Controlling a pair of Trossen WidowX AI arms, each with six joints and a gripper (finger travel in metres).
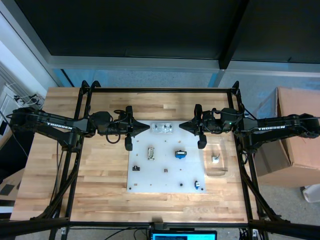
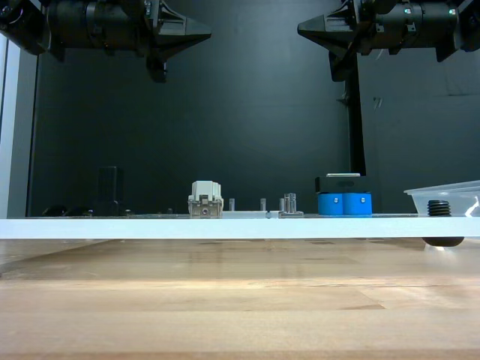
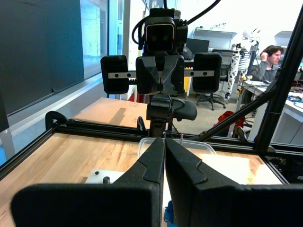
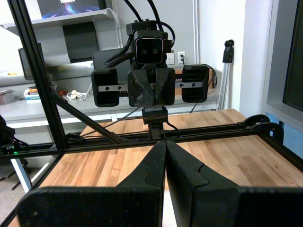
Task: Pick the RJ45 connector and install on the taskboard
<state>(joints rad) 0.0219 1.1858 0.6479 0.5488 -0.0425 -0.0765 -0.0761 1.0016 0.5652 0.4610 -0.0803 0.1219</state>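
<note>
Nothing is picked yet, so I judge this to be the start. My left gripper (image 1: pixel 148 128) hangs high over the far left of the taskboard (image 1: pixel 150 182), its fingers pressed together and empty. My right gripper (image 1: pixel 180 125) mirrors it over the far right, likewise closed on nothing. A small pale part, which I take for the RJ45 connector (image 1: pixel 215 160), lies free in the clear tray (image 1: pixel 225 169) just right of the board. Next, my right gripper must open and descend there. My left arm (image 1: pixel 57 127) and right arm (image 1: pixel 272 127) both read TROSSEN.

Open room separates the taskboard (image 1: pixel 150 180) from left pincer (image 1: pixel 148 128) and right pincer (image 1: pixel 180 125) overhead.
</note>
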